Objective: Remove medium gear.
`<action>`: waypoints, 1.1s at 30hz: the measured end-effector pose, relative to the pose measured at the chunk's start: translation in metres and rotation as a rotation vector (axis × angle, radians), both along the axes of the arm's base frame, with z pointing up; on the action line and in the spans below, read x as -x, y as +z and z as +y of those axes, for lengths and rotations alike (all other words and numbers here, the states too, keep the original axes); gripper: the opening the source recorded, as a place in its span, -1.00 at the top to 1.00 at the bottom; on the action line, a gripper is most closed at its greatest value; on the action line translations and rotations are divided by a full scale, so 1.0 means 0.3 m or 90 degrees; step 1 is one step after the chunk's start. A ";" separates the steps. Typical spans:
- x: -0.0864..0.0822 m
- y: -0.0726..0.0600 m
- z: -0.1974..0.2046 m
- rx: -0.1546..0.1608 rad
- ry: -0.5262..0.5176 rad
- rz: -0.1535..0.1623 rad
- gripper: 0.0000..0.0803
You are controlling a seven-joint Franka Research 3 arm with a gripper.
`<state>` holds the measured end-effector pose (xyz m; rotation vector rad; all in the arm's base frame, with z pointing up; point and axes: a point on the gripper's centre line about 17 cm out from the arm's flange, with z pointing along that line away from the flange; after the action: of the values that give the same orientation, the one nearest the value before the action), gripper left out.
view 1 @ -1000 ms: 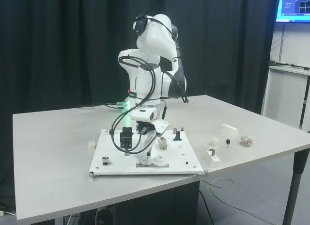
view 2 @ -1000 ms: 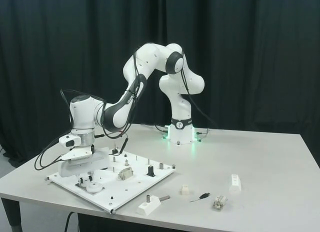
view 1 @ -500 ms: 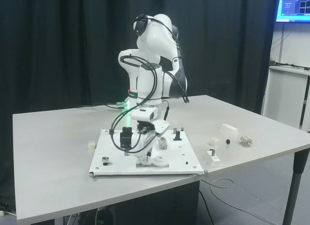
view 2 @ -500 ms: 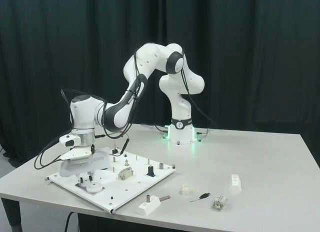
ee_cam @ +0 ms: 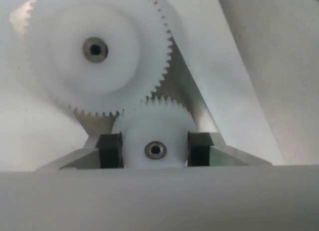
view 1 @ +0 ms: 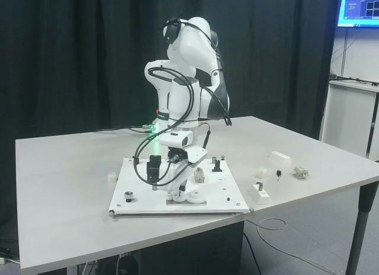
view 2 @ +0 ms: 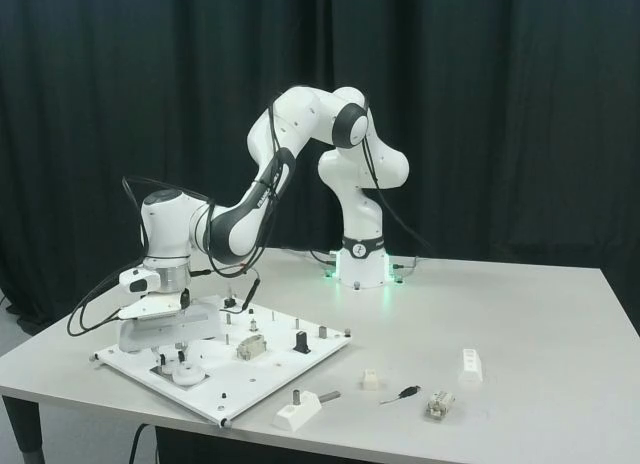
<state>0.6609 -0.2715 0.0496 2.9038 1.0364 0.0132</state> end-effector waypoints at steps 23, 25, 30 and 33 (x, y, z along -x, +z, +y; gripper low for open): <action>0.000 0.002 0.000 0.005 0.004 0.003 0.31; 0.000 0.003 0.000 0.004 0.003 0.003 0.31; 0.000 0.004 0.001 0.005 0.012 0.004 0.31; 0.000 0.005 0.001 0.005 0.013 0.004 0.31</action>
<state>0.6609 -0.2711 0.0511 2.8886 1.0646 0.0012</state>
